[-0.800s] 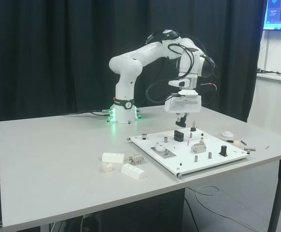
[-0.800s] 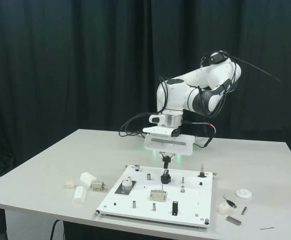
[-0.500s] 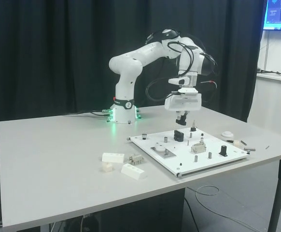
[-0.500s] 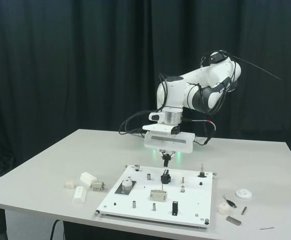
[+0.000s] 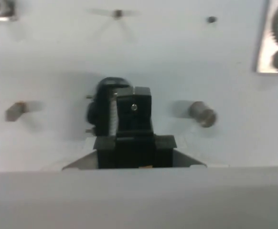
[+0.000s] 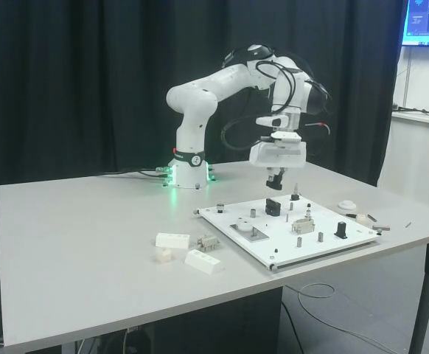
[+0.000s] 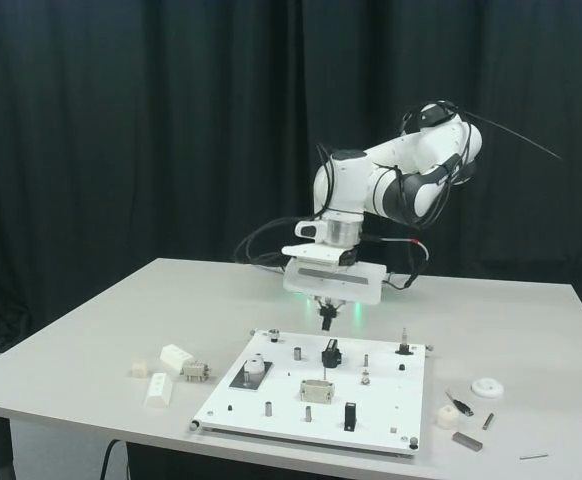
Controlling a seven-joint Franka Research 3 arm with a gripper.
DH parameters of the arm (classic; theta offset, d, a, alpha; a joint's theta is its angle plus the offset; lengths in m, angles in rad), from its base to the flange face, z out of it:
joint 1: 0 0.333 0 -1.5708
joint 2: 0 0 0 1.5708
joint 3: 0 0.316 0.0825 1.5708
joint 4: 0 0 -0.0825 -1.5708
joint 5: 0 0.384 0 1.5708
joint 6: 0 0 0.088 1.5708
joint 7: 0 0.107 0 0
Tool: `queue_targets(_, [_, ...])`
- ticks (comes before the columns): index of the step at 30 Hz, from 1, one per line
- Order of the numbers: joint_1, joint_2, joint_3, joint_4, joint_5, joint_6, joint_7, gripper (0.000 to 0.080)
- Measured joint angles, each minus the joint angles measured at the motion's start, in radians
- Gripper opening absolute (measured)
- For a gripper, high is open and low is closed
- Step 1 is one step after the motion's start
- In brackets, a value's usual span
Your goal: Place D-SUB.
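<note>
Gripper [image 7: 325, 322] — fingers drawn together, nothing between them; in the wrist view they show as one black block with no gap. It hangs above the white board [image 7: 381, 410], over the black plug [image 7: 331, 353] standing upright in the board's back half, clear of it.
Change since the earlier frames — the gripper and wrist have risen; the gap to the black plug is wider than 0.8 s ago, and the arm has drawn slightly back toward its base.
D-SUB connector [image 7: 195, 371] — lying on the grey table [image 6: 89, 221], off the board, just beside the white blocks [image 7: 176, 357]; same spot as before.
Metal socket [image 7: 315, 390] — on the board, near its middle, in front of the black plug; unmoved.
Small loose parts — on the table past the board's far edge, unchanged.
</note>
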Motion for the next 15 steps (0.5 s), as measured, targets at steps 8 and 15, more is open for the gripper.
queue_targets(8, [-0.036,0.004,-0.001,-0.008,-0.045,0.05,-0.052,0.0155])
queue_targets(15, [-0.095,0.005,-0.002,-0.032,-0.057,0.087,-0.154,0.0155])
